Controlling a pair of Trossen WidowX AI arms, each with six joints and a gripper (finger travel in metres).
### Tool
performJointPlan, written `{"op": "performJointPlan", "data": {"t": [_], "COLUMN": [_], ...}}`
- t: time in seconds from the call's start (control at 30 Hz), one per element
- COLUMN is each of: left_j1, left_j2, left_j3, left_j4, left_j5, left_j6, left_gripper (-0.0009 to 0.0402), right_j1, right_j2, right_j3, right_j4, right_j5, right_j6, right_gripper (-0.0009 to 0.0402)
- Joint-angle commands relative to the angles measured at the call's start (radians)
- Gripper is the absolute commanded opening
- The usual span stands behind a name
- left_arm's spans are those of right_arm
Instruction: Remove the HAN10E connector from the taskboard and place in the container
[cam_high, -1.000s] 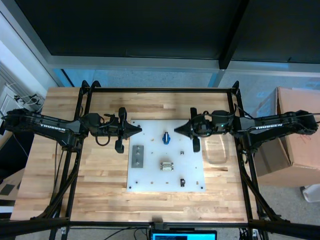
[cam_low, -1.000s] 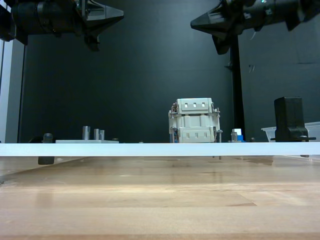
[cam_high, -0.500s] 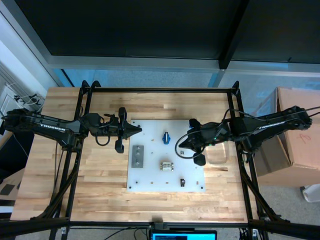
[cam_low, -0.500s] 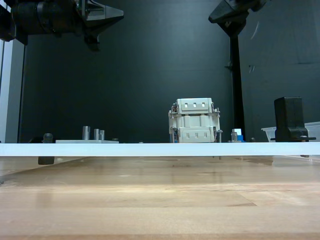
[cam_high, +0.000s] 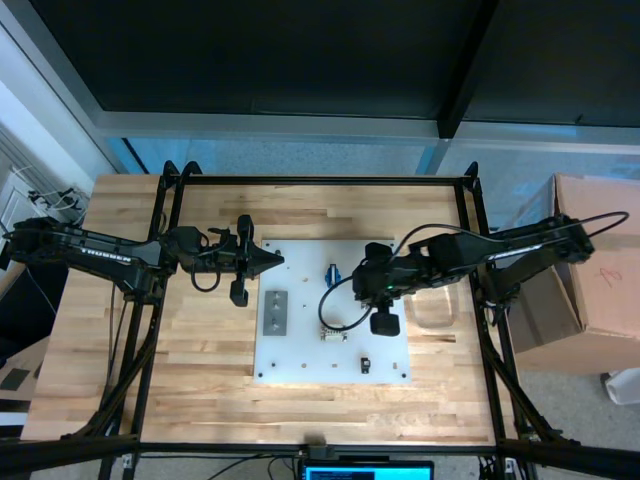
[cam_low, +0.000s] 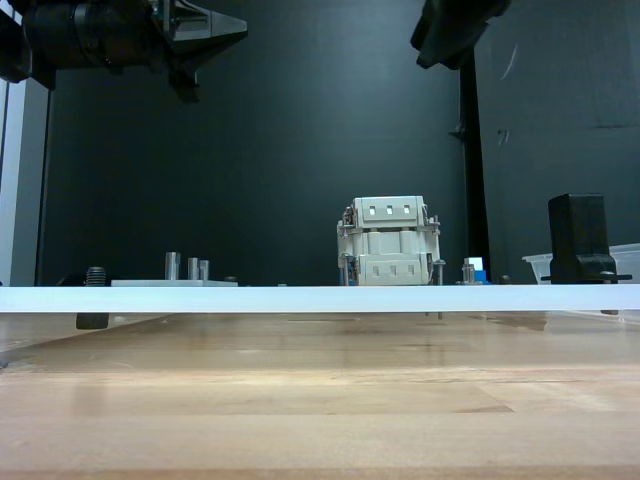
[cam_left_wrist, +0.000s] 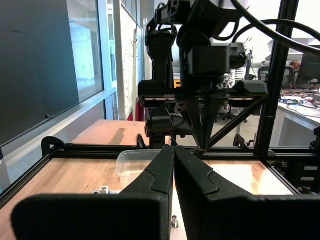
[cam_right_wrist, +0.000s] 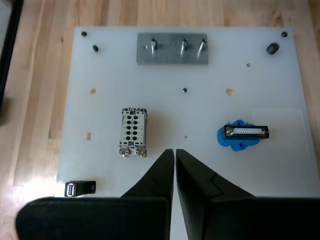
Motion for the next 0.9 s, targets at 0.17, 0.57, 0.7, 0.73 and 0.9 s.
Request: {"op": "performJointPlan", "data": {"t": [0.17,0.57,0.7,0.73,0.9], "left_j1": [0.000,0.000,0.000,0.000,0.000], "left_j2": [0.000,0.000,0.000,0.000,0.000], "left_j3": [0.000,0.000,0.000,0.000,0.000], "left_j4": [0.000,0.000,0.000,0.000,0.000], "left_j5": [0.000,0.000,0.000,0.000,0.000], "left_j6": [0.000,0.000,0.000,0.000,0.000], "left_gripper": [0.0000,0.0000,0.0000,0.0000,0.0000], "right_j1": [0.009,0.025,0.036,0.040,0.054], "right_j2": [0.132,0.272,0.306,0.317,0.359], "right_j3": [0.126,0.219,0.225,0.225,0.225], "right_j4": [-0.089,-0.138,-0.135,-0.134,-0.130], "right_j5": [0.000,-0.006,-0.006,-0.007,-0.008], "right_j6": [0.041,0.102,0.106,0.106,0.106], "right_gripper": [0.0082,0.0227,0.0271,0.0280,0.0313]}}
